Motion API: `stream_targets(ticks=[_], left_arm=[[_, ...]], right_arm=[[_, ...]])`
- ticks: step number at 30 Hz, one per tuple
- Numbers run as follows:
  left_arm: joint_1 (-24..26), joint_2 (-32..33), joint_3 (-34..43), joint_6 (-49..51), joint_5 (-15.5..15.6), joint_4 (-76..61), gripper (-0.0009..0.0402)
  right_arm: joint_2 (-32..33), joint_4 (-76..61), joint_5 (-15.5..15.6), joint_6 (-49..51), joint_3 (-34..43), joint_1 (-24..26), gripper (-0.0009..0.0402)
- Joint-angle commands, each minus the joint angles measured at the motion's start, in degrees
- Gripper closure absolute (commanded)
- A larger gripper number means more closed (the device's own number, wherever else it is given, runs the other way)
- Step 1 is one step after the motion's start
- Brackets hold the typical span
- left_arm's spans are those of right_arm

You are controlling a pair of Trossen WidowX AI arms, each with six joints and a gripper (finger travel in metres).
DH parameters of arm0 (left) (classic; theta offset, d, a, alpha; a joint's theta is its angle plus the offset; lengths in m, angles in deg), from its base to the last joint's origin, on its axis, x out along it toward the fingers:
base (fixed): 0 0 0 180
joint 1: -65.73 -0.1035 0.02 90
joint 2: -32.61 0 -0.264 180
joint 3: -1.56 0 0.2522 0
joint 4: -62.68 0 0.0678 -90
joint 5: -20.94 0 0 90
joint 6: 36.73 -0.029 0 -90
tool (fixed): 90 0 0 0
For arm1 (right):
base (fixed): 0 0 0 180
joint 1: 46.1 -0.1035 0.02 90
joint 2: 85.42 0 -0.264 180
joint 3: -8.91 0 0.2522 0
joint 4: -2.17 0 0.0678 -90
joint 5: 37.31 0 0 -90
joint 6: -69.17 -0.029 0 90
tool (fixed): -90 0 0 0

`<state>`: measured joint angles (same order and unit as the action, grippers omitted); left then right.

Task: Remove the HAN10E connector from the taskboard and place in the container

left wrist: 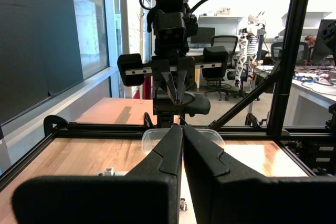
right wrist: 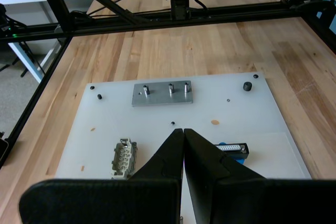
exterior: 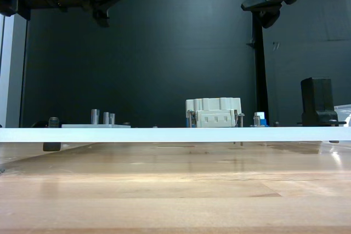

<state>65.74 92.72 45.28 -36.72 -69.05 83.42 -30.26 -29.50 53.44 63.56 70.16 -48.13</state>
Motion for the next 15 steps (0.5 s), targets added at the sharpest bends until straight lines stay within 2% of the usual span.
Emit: stream_targets(ticks=[1,7,15], left_arm=[[0.0,0.0,0.0,-0.02,0.0,0.02,0.0393],[-0.02,0.0,0.0,-0.02,0.0,0.0,0.0393],[0.0,-0.02,0.0,-0.02,0.0,0.02,0.0393]], right_arm=[[0.02,2.73,-2.27,0.44,-0.33,-0.02,0.0393],[0.02,12.63,-2.75,1.79,-2.62,-0.02,0.0394],[0.02,33.83,-2.95,2.05,-11.1,0.02,0.0394]])
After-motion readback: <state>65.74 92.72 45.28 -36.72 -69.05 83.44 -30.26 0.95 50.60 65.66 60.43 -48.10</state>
